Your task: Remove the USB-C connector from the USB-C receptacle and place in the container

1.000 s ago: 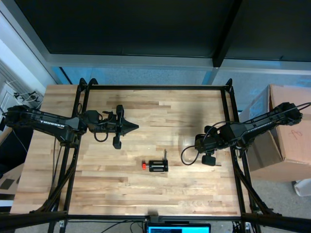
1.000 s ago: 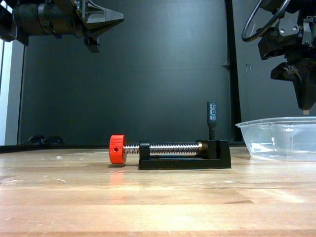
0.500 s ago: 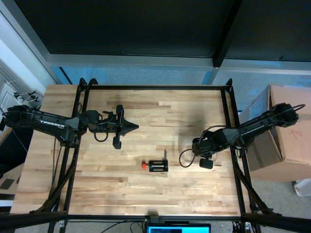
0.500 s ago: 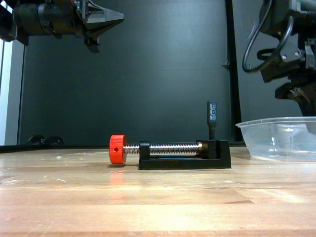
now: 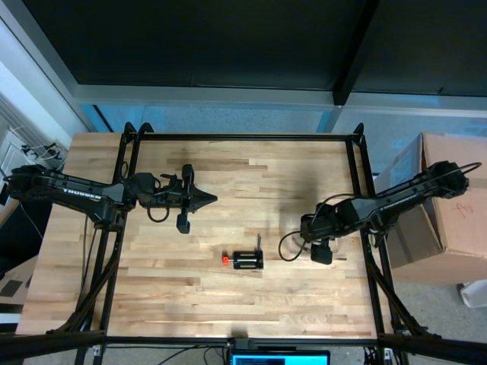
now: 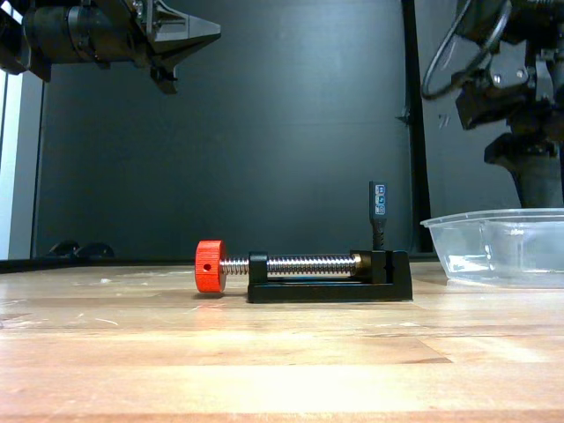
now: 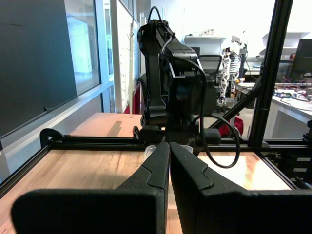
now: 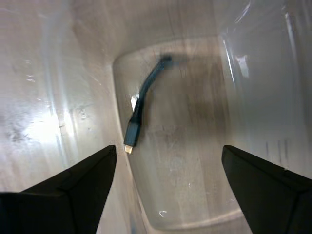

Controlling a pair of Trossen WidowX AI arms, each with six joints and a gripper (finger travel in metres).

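The USB-C connector (image 8: 139, 113), a short dark cable with a metal tip, lies free on the floor of the clear plastic container (image 8: 234, 73). My right gripper (image 8: 168, 187) hangs open straight above it, its fingers (image 8: 68, 192) apart and holding nothing. In the low view the right gripper (image 6: 538, 189) reaches down to the container (image 6: 493, 251) rim. The USB-C receptacle (image 6: 378, 199) stands upright in the black vise (image 6: 328, 275), with nothing plugged in. My left gripper (image 5: 213, 199) is shut and empty, held high over the table's left half.
The vise (image 5: 248, 259) with its red knob (image 6: 210, 265) sits mid-table, left of the container (image 5: 295, 228). A black frame (image 5: 243, 138) rings the table. A cardboard box (image 5: 445, 213) stands off the right edge.
My right gripper came down over the container and went from shut to open. The connector left its fingers and now lies in the container. The left arm has not moved.
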